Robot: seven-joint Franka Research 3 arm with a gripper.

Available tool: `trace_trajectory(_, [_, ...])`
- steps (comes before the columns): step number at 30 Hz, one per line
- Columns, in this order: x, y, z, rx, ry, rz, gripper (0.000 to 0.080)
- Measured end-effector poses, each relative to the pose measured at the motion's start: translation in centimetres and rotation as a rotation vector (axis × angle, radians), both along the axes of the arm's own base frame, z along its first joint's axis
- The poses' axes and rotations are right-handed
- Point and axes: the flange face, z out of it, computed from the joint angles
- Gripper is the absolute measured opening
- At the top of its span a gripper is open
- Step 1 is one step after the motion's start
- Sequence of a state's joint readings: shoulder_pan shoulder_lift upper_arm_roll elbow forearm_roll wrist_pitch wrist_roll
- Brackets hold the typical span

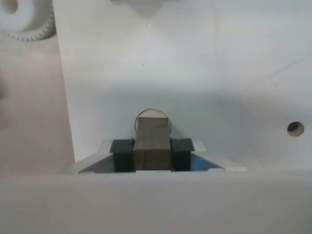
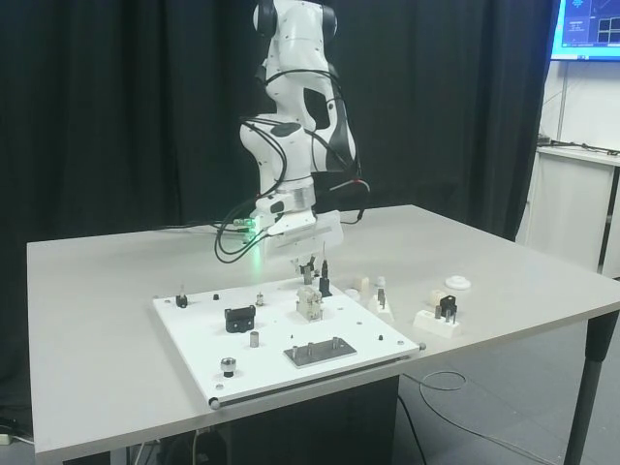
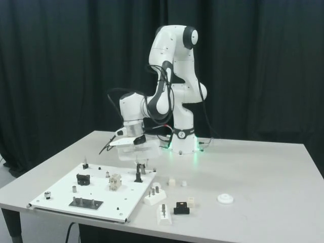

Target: Insert square peg 4.

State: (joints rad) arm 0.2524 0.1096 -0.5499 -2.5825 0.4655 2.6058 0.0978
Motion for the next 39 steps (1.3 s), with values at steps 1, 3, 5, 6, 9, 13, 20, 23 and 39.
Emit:
trace_trajectory(1, [0.0,0.0,0.0,0.001,-0.001,0.002,0.0154])
trace_trajectory(3, [-0.1,-0.1,0.0,0.004,-0.004,0.005,0.0154])
trace_trajectory(5, [-0.1,-0.1,0.0,0.005,-0.004,0.009,0.0154])
trace_trajectory(6, [-0.1,-0.1,0.0,0.005,-0.004,0.009,0.0154])
trace_trajectory(9, [-0.1,-0.1,0.0,0.007,-0.003,0.009,0.0154])
trace_trajectory(13, [-0.1,-0.1,0.1,0.014,-0.004,-0.001,0.0154])
trace_trajectory(20, [0.0,-0.1,0.6,0.038,-0.020,-0.047,0.0346])
trace_trajectory(23, [0.1,0.0,0.9,0.042,-0.026,-0.019,0.0660])
trace_trajectory(39, [0.5,-1.5,3.9,-0.009,-0.037,0.035,0.0792])
